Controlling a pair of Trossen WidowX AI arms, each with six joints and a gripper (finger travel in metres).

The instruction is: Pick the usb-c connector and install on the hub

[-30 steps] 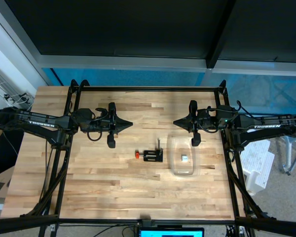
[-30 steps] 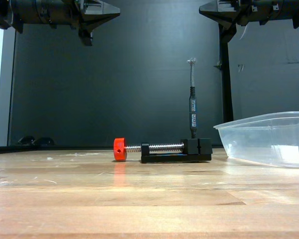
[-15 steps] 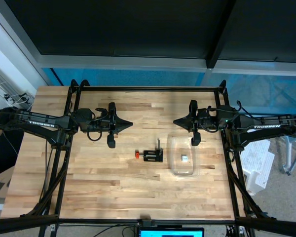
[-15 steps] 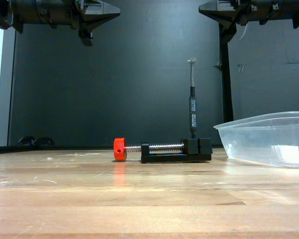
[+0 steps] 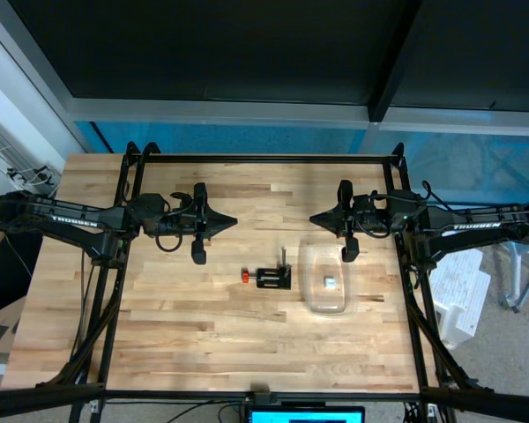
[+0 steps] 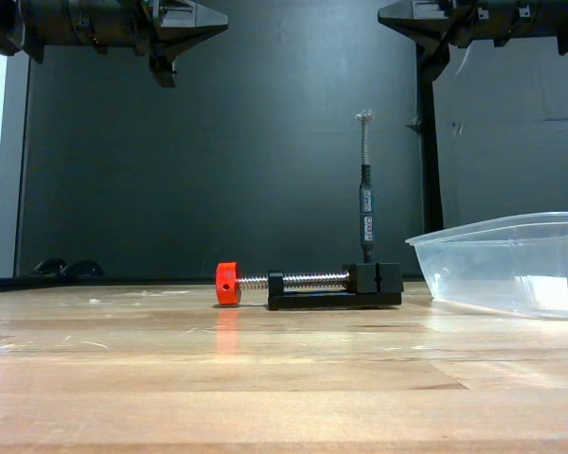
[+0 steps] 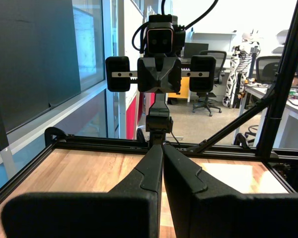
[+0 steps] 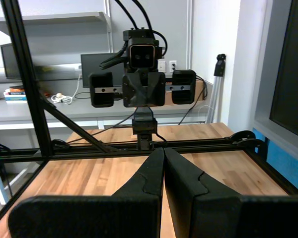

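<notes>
On the table (image 5: pixel 203 335), a rectangular top of pale wood strips, a black tubular frame (image 5: pixel 264 159) runs along the edges and bounds all travel. Taking the hub (image 5: pixel 273 278) as dial centre in the high view, we find bare wood from 4 through 9 o'clock, out to the near edge.

We count two arms, two grippers, one tray (image 5: pixel 326 310), one hub, one knob (image 5: pixel 245 276), one rod (image 6: pixel 365 208) and one pale piece (image 5: pixel 330 282).

The left arm (image 5: pixel 62 216) and the right arm (image 5: pixel 472 226), black and jointed, reach inward. The left gripper (image 5: pixel 232 220) hangs at 11 o'clock of the hub, the right gripper (image 5: pixel 315 218) at 1 o'clock, tips facing and well apart. In the low view both hang well above the rod's tip. In each wrist view we see two wedge-shaped black fingers (image 7: pixel 146 173) pressed together along a thin seam, with nothing between them.

The tray, clear plastic with rounded corners, sits just beside the hub at 3 o'clock. The hub, a small black rectangular block, lies flat near mid-table. Its round red-orange knob is at the 9 o'clock end, on a threaded metal screw (image 6: pixel 308 280). Its thin dark rod stands upright at the 3 o'clock end. The pale piece, whitish-grey, lies on the tray floor. The usb-c connector is too small for us to pick out.
</notes>
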